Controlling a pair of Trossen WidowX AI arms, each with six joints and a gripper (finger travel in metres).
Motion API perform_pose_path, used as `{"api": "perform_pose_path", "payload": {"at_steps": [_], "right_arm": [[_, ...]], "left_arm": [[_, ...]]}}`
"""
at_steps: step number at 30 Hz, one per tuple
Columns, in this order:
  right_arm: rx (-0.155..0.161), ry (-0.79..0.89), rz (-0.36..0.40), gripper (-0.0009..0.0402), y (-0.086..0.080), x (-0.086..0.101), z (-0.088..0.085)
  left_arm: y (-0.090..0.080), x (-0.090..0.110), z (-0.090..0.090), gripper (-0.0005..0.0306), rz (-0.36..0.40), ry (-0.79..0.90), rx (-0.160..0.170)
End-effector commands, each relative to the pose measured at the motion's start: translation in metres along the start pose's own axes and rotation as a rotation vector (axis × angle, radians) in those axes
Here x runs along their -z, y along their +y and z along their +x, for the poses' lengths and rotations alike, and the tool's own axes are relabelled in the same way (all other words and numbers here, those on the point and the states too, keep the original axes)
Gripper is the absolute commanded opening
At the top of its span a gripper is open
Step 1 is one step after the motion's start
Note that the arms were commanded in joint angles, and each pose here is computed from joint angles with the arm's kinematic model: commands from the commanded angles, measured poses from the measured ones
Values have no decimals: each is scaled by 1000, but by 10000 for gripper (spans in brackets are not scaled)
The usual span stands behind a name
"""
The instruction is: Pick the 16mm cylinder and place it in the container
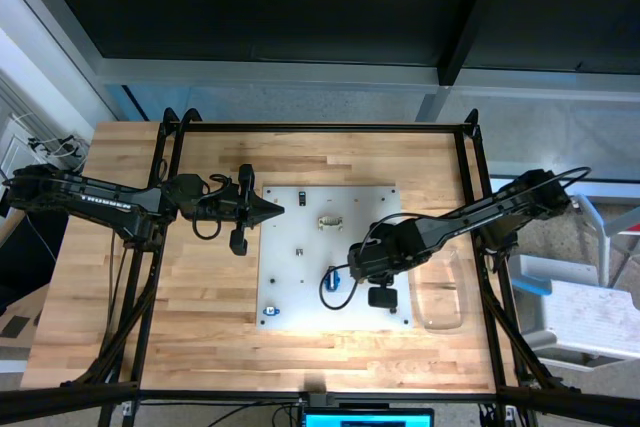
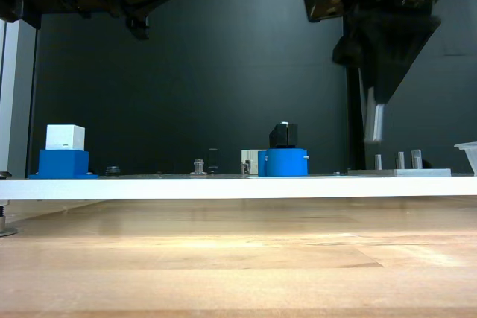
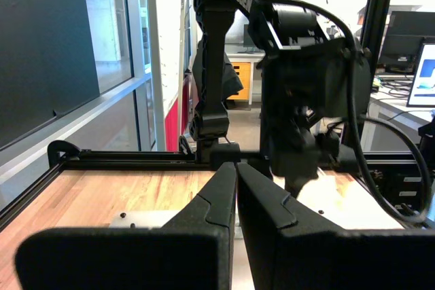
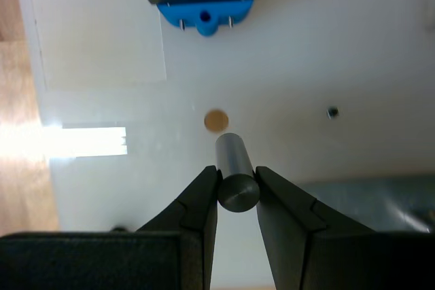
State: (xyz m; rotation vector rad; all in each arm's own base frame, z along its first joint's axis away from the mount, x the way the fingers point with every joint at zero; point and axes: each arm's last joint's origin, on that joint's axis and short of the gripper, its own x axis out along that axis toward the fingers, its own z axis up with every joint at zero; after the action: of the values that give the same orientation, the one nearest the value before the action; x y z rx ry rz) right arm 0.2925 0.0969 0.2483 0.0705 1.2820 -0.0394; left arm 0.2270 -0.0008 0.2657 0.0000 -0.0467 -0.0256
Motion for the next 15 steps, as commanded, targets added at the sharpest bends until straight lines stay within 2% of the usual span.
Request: {"api": "perform_pose_path", "payload": {"at_steps": [1, 3, 7, 15], "right_arm": [[-5, 9, 20, 27, -3, 6, -12], [-7, 17, 24, 28, -5, 10, -19], [-63, 52, 40, 27, -6, 18, -31], [-68, 72, 54, 27, -7, 37, -43]], "left_arm": [[0, 0, 0, 0, 0, 0, 0], [0, 0, 0, 0, 0, 0, 0], [0, 0, 0, 0, 0, 0, 0], [0, 0, 0, 0, 0, 0, 0]]}}
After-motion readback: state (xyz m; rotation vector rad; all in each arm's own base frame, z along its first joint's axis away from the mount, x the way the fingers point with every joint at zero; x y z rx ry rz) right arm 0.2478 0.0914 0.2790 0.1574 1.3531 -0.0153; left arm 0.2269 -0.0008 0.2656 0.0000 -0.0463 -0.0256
